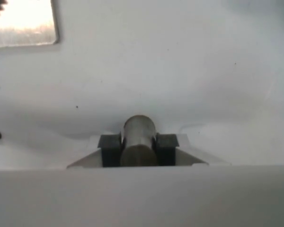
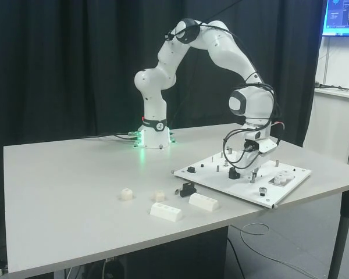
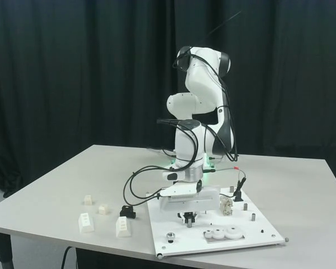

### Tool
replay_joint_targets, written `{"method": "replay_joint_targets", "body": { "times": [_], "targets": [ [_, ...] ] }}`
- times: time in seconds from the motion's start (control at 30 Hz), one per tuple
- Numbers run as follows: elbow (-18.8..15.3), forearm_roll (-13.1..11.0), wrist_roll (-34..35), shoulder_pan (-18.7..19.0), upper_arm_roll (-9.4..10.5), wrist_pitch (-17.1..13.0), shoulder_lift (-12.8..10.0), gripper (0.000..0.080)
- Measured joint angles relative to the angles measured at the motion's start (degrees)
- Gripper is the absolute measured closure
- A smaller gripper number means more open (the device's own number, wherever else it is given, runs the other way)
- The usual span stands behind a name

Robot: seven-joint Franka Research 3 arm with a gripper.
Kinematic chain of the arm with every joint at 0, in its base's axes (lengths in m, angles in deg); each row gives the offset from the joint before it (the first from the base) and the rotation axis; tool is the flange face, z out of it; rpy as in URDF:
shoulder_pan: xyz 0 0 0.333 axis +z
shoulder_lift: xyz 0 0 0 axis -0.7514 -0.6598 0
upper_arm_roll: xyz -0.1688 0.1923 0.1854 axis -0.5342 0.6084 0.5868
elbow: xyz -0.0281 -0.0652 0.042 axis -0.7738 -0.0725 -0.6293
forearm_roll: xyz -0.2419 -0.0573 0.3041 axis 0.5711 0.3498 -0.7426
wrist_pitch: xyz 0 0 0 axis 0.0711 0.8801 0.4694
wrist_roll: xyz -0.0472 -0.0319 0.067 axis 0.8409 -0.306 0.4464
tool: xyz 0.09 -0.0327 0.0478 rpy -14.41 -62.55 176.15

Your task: Remove round peg 4.

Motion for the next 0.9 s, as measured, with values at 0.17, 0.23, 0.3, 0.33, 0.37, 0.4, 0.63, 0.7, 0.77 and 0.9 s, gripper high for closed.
{"method": "replay_joint_targets", "body": {
  "times": [0.17,0.23,0.3,0.33,0.37,0.4,0.63,0.7,0.77,0.9],
  "targets": [
    [0.0,0.0,-0.05,0.0,0.0,-0.01,0.07,0.0651],
    [0.0,0.0,-0.05,-0.01,0.0,0.03,0.23,0.0651],
    [0.0,0.0,-0.05,-0.04,0.0,0.13,0.45,0.0651],
    [-0.01,0.0,-0.06,-0.07,0.0,0.21,0.58,0.0651],
    [-0.01,0.0,-0.08,-0.09,0.0,0.3,0.68,0.0651],
    [-0.01,0.0,-0.1,-0.12,0.0,0.38,0.79,0.0651],
    [0.0,0.0,-0.23,-0.28,-0.01,0.95,1.71,0.0651],
    [0.0,0.0,-0.33,-0.34,-0.01,1.17,2.05,0.0651],
    [0.0,0.0,-0.45,-0.39,-0.02,1.37,2.38,0.0651],
    [0.0,0.0,-0.54,-0.42,-0.05,2.18,3.19,0.0651]
  ]
}}
